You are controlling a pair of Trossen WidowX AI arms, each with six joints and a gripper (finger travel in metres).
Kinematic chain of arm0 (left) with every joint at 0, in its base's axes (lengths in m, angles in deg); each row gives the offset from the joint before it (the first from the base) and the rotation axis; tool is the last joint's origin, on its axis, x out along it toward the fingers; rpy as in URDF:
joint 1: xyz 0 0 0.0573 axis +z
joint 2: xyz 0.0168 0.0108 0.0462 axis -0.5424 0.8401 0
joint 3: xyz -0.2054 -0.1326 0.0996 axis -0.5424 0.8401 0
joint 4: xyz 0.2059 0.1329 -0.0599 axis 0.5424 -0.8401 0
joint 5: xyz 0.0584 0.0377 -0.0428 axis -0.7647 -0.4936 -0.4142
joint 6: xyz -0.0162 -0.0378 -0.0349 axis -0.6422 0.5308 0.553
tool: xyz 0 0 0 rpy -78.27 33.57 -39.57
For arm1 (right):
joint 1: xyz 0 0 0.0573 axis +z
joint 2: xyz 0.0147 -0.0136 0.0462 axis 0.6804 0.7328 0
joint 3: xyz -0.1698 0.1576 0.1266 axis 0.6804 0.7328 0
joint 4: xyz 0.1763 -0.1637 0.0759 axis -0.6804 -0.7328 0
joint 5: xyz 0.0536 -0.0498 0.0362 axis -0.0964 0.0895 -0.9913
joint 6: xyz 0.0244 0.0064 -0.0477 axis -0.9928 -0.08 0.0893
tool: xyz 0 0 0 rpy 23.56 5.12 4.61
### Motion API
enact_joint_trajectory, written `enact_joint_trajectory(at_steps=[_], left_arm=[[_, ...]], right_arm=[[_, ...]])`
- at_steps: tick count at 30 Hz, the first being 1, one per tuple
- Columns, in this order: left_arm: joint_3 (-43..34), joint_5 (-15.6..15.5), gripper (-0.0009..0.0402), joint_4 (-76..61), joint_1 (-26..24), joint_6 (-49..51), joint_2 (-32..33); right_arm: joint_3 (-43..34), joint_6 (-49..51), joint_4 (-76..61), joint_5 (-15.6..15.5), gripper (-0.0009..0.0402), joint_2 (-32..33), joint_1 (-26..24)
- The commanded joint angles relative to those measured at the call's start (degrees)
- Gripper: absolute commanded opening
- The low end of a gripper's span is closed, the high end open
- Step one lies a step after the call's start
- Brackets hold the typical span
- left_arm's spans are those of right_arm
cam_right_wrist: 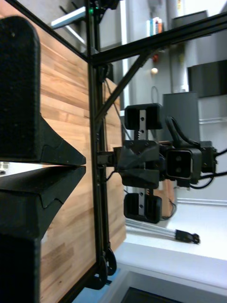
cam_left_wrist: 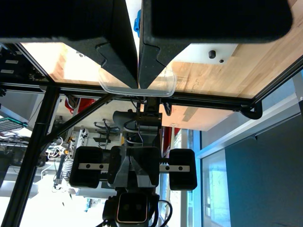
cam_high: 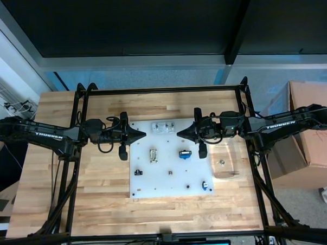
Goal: Unfasten the M12 nut and place it in the container
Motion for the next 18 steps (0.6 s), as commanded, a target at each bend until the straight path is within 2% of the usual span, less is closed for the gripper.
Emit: enact_joint_trajectory(at_steps=[1, 12, 15, 18], left_arm=[[0.0, 0.0, 0.0000, 0.0, 0.0, 0.0, 0.0], [0.0, 0.0, 0.0000, 0.0, 0.0, 0.0, 0.0], [0.0, 0.0, 0.0000, 0.0, 0.0, 0.0, 0.0], [0.0, 0.0, 0.0000, 0.0, 0.0, 0.0, 0.0]], right_arm=[[2.2, -0.5, 3.1, 0.1, 0.0000, -0.4, -0.1], [5.9, -0.6, 8.3, -0.1, 0.0000, -0.5, -2.0], [6.7, -1.0, 9.2, -3.0, 0.0000, -0.5, -3.2], [6.8, -1.5, 9.2, -3.3, 0.0000, -0.5, -3.5]])
